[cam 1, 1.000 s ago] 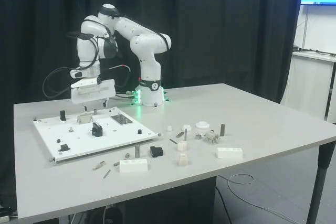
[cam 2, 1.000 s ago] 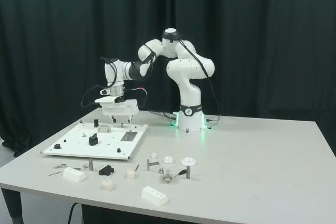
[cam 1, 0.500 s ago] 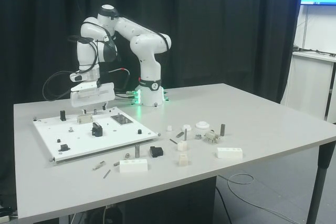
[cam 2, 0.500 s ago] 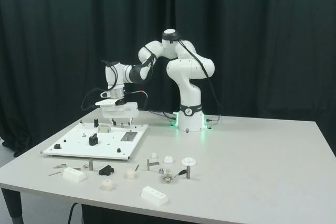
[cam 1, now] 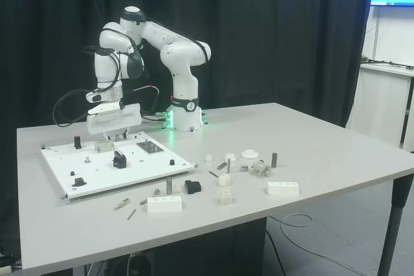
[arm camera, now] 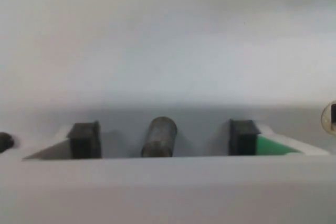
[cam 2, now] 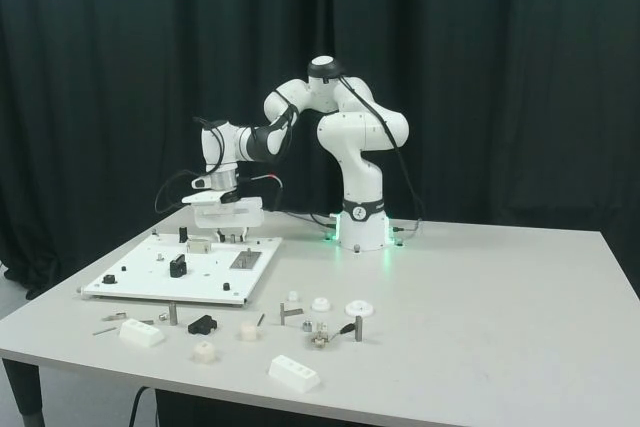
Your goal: Remove round peg 3.
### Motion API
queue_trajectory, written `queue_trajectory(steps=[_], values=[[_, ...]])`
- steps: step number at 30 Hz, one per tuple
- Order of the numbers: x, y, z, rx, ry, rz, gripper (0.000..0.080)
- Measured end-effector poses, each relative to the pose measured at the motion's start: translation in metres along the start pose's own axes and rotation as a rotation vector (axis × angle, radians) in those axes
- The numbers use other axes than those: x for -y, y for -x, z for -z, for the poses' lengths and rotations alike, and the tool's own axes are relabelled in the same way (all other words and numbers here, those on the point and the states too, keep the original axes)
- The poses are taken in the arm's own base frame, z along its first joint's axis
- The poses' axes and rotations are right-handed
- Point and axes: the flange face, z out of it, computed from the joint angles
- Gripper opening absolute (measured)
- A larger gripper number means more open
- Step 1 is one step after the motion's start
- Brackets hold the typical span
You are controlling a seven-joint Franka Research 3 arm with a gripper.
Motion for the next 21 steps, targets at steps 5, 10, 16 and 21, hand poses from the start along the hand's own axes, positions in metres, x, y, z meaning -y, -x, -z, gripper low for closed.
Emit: queue_trajectory(steps=[5,10,16,21], values=[[0.0006,0.0002,-0.0001,0.0,0.0,0.011,0.0532],[0.0023,0.0009,-0.0004,0.001,-0.001,0.019,0.0336],[0.003,0.0006,-0.0002,-0.002,0.0,0.023,0.0188],[0.003,0.0006,-0.0002,-0.001,0.0,0.024,0.0108]])
